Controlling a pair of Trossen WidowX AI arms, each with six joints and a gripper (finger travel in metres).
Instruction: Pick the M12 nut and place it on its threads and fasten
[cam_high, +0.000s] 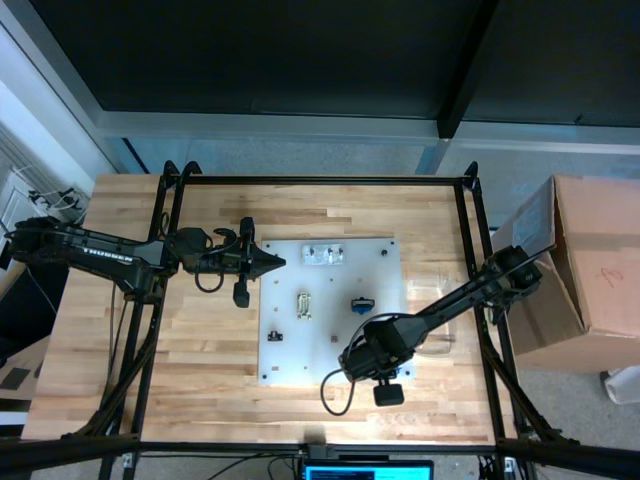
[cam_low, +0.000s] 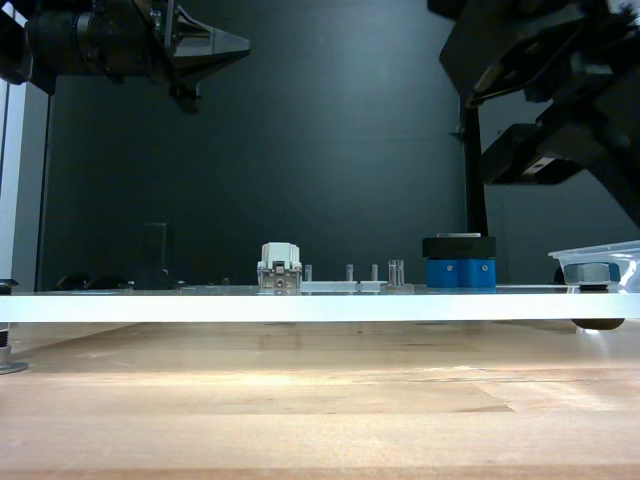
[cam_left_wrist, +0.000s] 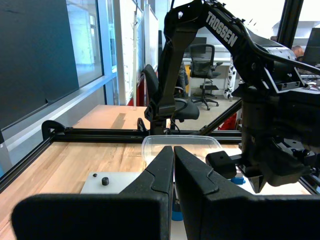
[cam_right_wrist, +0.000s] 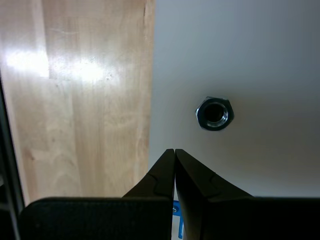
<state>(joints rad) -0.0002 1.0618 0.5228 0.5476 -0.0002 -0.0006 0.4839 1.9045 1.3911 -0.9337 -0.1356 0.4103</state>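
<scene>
Nut (cam_right_wrist: 214, 113) is looking like shiny silver metal against the smooth, matt white board (cam_right_wrist: 250, 50). The table (cam_right_wrist: 75, 100) is showing pale varnished wood that's catching glare. Left gripper (cam_left_wrist: 173, 148) and right gripper (cam_right_wrist: 175, 150) are both looking like matt black plastic. The box (cam_high: 590, 260) at the high view's right edge is looking like dull brown cardboard.

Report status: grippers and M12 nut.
Left gripper shut, raised at left edge of white board. Right gripper shut on nothing, near M12 nut, not touching. Nut flat on board, unheld; on its stud or not, cannot tell.
</scene>
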